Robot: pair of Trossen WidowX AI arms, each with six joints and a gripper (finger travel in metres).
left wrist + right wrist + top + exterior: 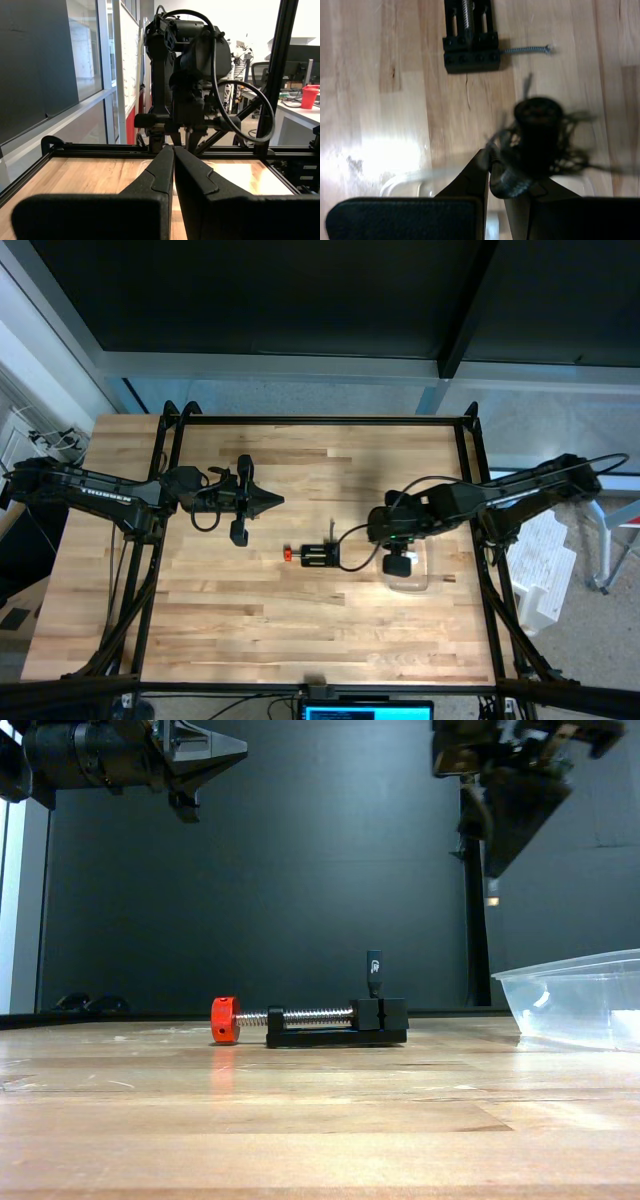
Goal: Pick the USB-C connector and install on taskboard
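Right gripper (398, 563) is clamped on the USB-C connector (491, 892), hanging it tip-down above the clear tray (580, 1005), probably so it can drop straight into the taskboard (335, 1023) sitting well apart on the table, while the left gripper (173, 149) hangs parked, pinched shut on nothing.

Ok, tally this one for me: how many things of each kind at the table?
Grippers: 2 (left gripper shut, raised over the table's left; right gripper raised over the clear tray's edge, shut on the USB-C connector)
Taskboard: 1
Clear tray: 1
USB-C connector: 1
Total: 5
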